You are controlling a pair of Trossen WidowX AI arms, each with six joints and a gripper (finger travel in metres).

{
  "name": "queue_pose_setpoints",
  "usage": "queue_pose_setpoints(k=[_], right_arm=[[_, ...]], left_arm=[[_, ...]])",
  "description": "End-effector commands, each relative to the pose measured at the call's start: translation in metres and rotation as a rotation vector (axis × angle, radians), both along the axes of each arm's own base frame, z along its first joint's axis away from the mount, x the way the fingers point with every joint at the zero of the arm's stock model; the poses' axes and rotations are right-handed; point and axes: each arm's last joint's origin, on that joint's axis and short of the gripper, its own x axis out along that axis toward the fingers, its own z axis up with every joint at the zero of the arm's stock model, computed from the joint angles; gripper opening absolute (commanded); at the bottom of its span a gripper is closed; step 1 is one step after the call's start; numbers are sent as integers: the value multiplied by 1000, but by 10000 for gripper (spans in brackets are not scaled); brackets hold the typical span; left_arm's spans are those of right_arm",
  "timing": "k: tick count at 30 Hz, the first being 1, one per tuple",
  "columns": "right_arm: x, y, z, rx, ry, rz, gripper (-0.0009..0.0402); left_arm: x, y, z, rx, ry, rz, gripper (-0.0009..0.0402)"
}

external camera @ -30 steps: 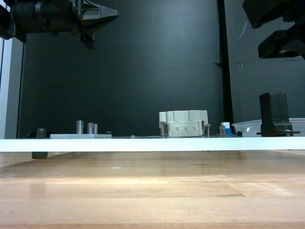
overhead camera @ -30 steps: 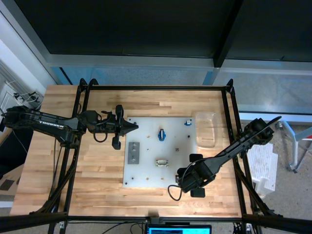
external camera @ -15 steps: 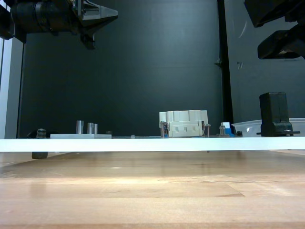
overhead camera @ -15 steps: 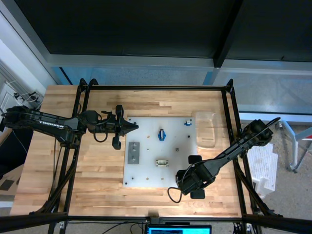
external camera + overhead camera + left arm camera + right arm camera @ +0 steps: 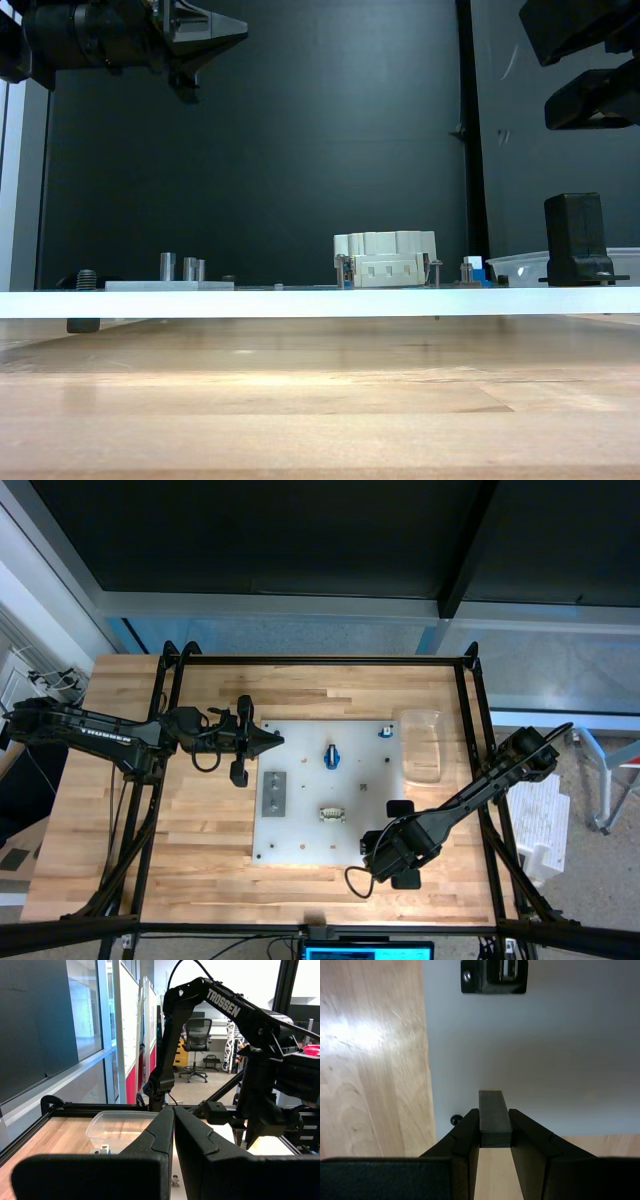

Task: Pick the 16mm bar and install on taskboard

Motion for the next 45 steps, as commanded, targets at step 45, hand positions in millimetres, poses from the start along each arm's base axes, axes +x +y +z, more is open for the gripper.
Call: queue_pose_setpoints(k=[45], right_arm=[[1, -1, -1, -3, 5, -7, 4]], left_arm=[[0, 0, 0, 0, -1, 0, 0]])
